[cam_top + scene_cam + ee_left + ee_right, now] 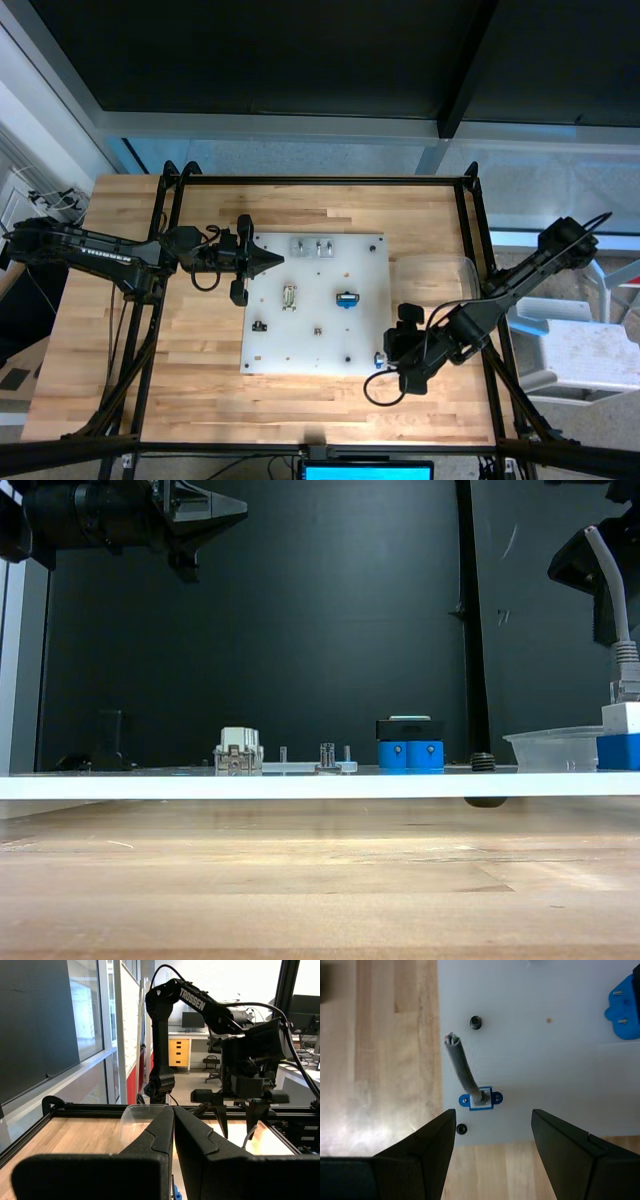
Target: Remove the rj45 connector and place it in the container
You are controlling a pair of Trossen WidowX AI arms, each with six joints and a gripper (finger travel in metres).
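At the board's (310, 335) near right corner stands the rj45 connector (481, 1099): a small pale plug seated in a blue mount, with a short grey cable stub leaning up from it. The right claw (493, 1112) hangs directly above, its matte black fingers spread wide to either side of the plug and gripping nothing. The container (435, 275), a shallow clear tub with rounded corners, lies beside the board's right edge. The left claw (270, 258) hovers by the board's far left corner, fingers pressed together, empty.
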